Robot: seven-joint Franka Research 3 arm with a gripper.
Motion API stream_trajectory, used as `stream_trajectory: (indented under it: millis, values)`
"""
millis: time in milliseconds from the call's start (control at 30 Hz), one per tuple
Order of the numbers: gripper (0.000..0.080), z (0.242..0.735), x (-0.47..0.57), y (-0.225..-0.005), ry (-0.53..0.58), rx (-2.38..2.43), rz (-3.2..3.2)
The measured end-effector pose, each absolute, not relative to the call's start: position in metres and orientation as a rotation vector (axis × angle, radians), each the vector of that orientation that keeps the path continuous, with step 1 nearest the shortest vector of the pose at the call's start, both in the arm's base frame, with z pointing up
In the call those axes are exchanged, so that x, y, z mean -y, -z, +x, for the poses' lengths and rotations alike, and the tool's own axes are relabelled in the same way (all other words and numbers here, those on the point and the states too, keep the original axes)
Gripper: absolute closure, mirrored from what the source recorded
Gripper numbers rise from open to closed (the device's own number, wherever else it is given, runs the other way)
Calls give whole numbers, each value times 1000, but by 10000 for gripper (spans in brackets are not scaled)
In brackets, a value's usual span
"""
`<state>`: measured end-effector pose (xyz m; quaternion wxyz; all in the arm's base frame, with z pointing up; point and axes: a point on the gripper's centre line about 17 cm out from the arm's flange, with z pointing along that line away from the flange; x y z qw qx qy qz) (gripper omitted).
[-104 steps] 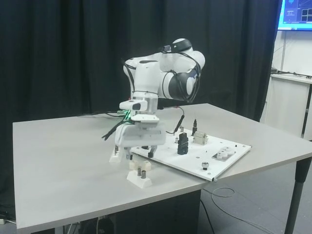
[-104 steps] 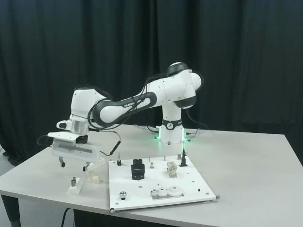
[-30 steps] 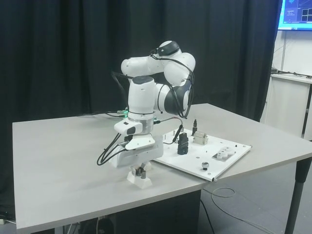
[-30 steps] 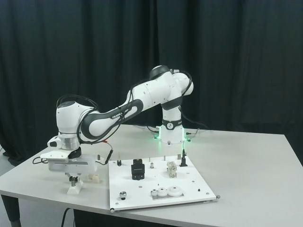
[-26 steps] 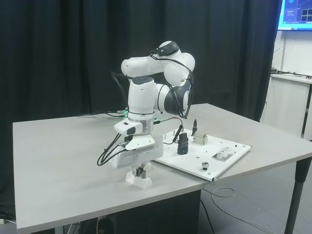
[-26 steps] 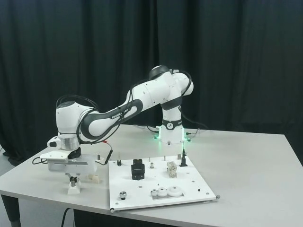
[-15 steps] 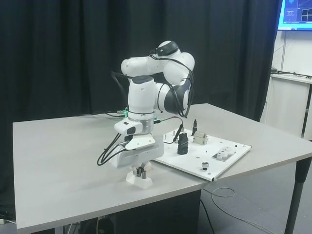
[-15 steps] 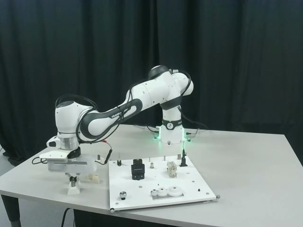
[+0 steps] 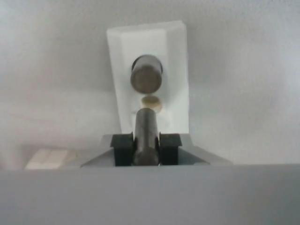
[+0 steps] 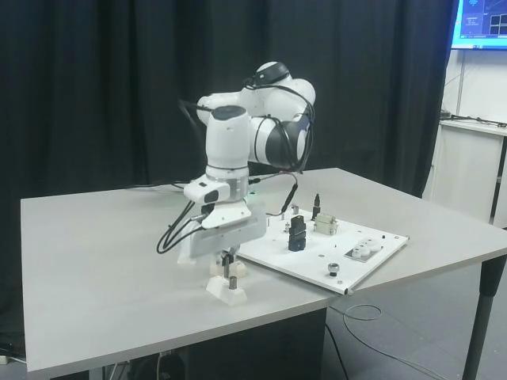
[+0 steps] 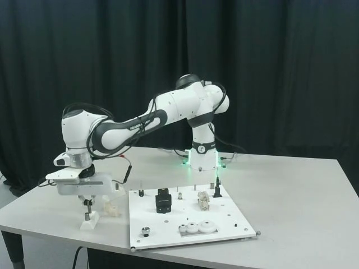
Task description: Pick round peg 3.
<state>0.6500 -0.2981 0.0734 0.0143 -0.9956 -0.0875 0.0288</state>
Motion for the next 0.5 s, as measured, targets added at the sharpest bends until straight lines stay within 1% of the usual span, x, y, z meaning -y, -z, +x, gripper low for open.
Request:
stream_trajectory:
  millis: [267,500]
  values:
    - [690,649,296,-97,-112,281,-3093]
    - [690,651,296,-103,-111,276,-3097]
